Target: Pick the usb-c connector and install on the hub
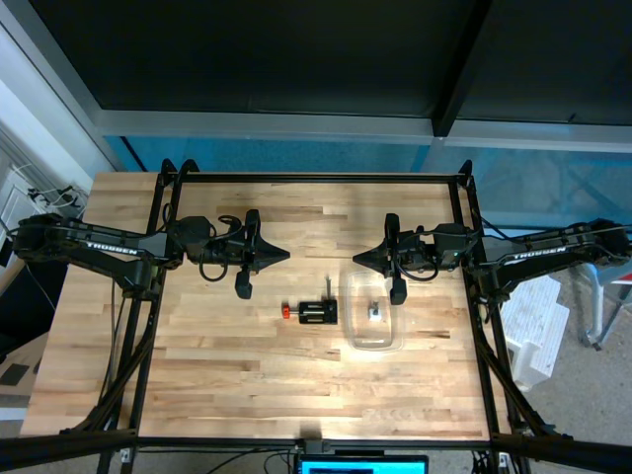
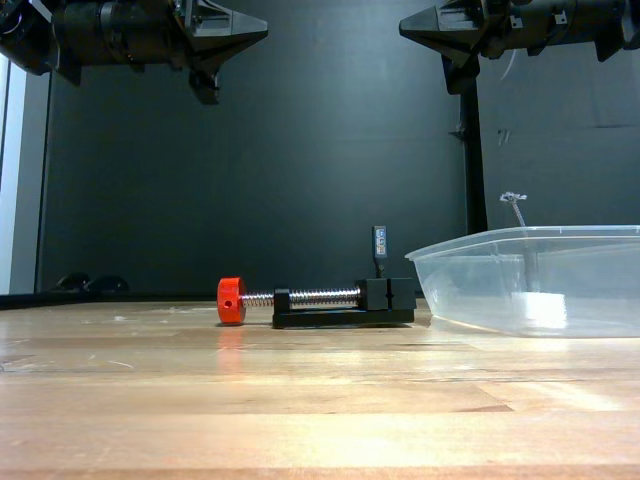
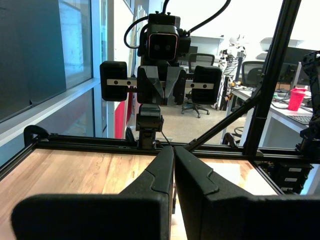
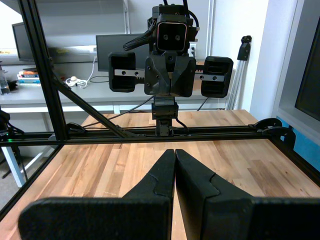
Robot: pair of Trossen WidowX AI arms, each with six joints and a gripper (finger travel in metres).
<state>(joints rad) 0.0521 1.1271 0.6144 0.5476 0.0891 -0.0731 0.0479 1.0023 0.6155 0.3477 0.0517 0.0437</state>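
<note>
The usb-c connector (image 1: 375, 312) is a small pale piece lying free inside a clear plastic tray (image 1: 373, 346); in the low view it shows as a white shape (image 2: 540, 308) with a thin wire rising from it. The hub (image 2: 379, 243), a small dark upright piece, is clamped in a black vise (image 1: 318, 313) with a red knob (image 2: 231, 300). My left gripper (image 1: 281, 255) hovers high, left of and behind the vise, shut and empty. My right gripper (image 1: 357, 259) hangs behind the tray, shut and empty. Both point inward at each other (image 3: 173, 150) (image 4: 175, 152).
A black frame (image 1: 316, 179) runs around the wooden table (image 1: 197, 375). The vise and the tray stand side by side near the table's middle, the tray at the right. A screen edge (image 1: 362, 464) shows at the near edge.
</note>
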